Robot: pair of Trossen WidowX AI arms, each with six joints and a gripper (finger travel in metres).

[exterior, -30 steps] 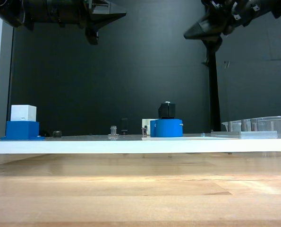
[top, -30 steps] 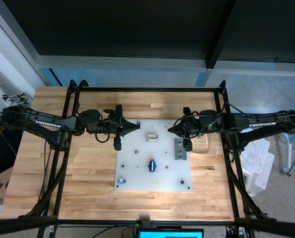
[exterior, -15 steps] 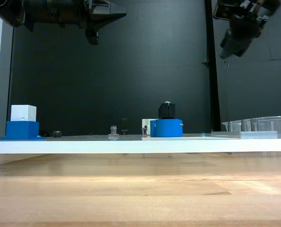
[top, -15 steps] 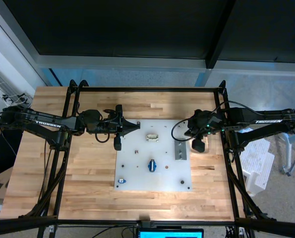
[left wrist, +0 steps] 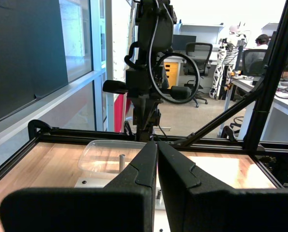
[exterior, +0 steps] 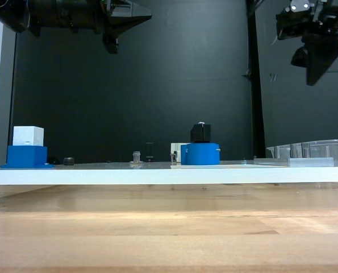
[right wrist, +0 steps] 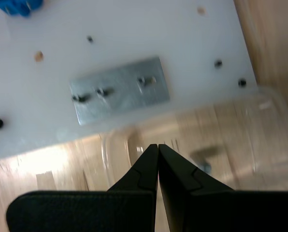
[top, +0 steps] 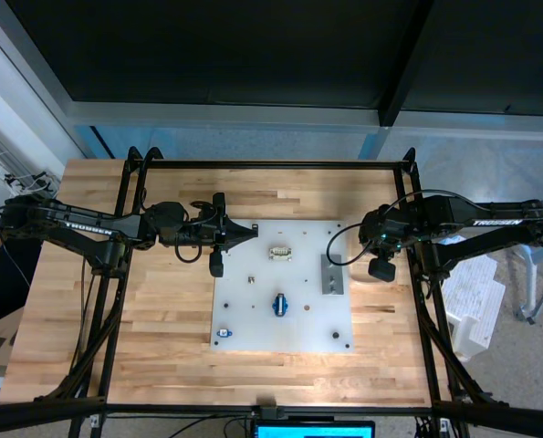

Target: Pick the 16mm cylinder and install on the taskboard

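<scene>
The 16mm cylinder (left wrist: pixel 121 162) is a small grey peg standing upright in a clear plastic tray (left wrist: pixel 102 154), seen in the left wrist view. The tray lies just off the right edge of the white taskboard (top: pixel 253 310). My right gripper (top: pixel 378 266) hangs high over that tray, pointing down, with its fingers shut on nothing (right wrist: pixel 158 146). In the right wrist view the tray (right wrist: pixel 231 140) is blurred and I cannot make out the cylinder for sure. My left gripper (top: pixel 250 231) is shut and empty, held high over the board's back left edge.
On the taskboard are a grey metal block (top: pixel 331 274), a blue connector (top: pixel 279 304), a beige connector (top: pixel 279 253) and a small blue-and-white fitting (top: pixel 224 335). A black frame rail runs around the wooden table (top: pixel 116 310).
The right arm has swung rightward from over the board's back right part to above the clear tray, and its gripper has tipped downward. The left arm has not moved.
</scene>
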